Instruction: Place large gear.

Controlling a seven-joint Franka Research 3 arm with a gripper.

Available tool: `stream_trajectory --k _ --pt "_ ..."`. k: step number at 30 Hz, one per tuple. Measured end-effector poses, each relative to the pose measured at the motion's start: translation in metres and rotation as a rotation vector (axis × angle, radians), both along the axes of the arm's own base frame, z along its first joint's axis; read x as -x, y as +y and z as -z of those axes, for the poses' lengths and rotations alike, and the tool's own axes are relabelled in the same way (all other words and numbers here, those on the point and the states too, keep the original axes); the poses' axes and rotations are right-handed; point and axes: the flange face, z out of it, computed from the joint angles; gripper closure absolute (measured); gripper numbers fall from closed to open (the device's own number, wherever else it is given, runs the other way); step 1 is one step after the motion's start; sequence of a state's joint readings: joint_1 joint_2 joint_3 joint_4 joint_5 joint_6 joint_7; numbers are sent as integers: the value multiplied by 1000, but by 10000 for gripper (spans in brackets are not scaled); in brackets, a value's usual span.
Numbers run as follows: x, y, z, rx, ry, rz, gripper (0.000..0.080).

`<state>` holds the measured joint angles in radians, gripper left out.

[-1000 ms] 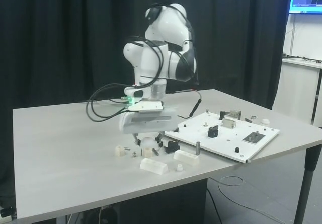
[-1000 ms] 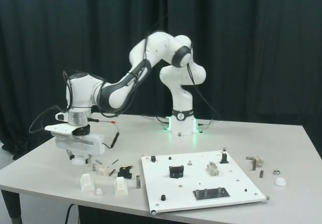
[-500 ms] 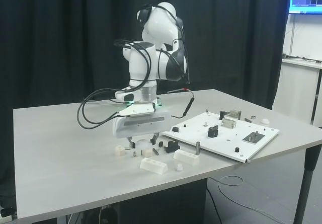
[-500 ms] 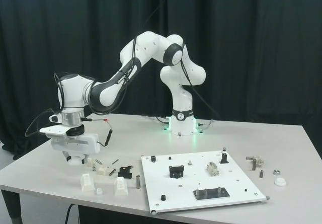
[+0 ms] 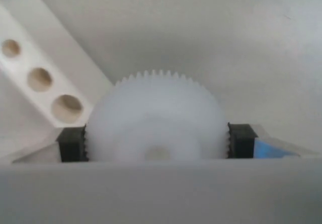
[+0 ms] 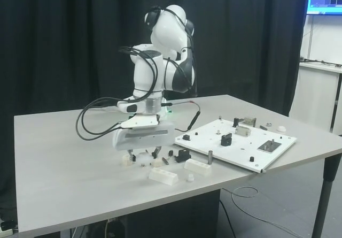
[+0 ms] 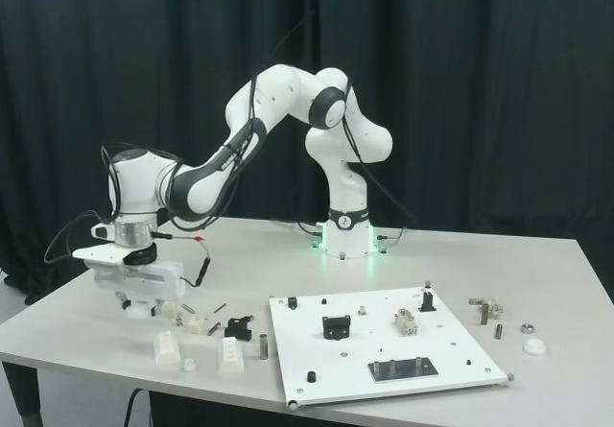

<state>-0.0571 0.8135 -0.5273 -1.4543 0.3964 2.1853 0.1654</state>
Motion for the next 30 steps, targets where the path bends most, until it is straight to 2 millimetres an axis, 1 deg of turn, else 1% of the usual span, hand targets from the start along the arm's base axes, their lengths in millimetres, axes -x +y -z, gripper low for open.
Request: stream_trajectory --k 11,21,30 --pt "8 -21 21 27 -4 -12 208" --pt "8 -30 39 27 -20 -6 208" --pt "5 -37 43 33 -25 -10 208"
